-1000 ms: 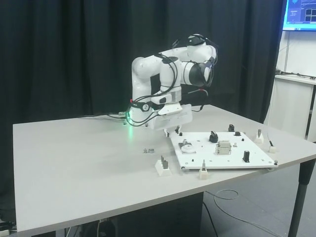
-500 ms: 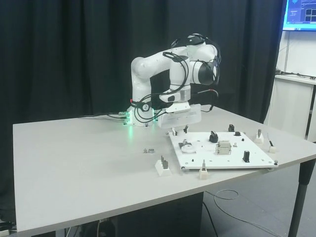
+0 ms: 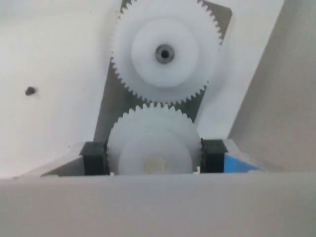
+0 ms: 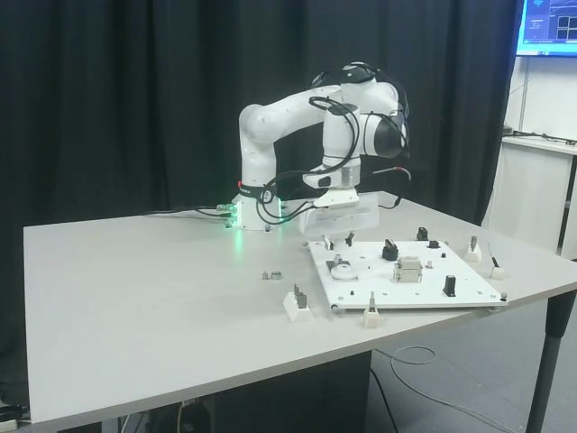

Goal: Insert medium gear.

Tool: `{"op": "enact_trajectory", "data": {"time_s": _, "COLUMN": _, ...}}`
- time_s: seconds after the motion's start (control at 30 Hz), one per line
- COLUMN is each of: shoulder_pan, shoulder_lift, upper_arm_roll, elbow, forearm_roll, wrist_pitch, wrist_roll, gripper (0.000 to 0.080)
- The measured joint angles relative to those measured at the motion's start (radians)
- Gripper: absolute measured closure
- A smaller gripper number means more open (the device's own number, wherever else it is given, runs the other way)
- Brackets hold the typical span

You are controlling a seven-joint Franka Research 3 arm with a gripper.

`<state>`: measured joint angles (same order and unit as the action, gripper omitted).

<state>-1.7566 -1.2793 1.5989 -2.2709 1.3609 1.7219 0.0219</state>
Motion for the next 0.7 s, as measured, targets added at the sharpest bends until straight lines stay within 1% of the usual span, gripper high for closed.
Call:
{"op": "enact_trajectory", "data": {"time_s": 0.4, "shoulder_pan": -0.001, "shoulder_lift": 0.000, "upper_arm_roll": 0.035, "elbow": 0.016, "forearm_roll": -0.005, "wrist_pitch": 0.051, "wrist_roll": 0.033, "gripper": 0.0403}}
{"op": "enact_trajectory", "data": {"time_s": 0.7, "shoulder_pan": -0.001, "shoulder_lift": 0.000, "upper_arm_roll": 0.044, "elbow": 0.018, "forearm_roll": -0.015, "wrist_pitch": 0.056, "wrist_roll": 0.033, "gripper": 0.0403}}
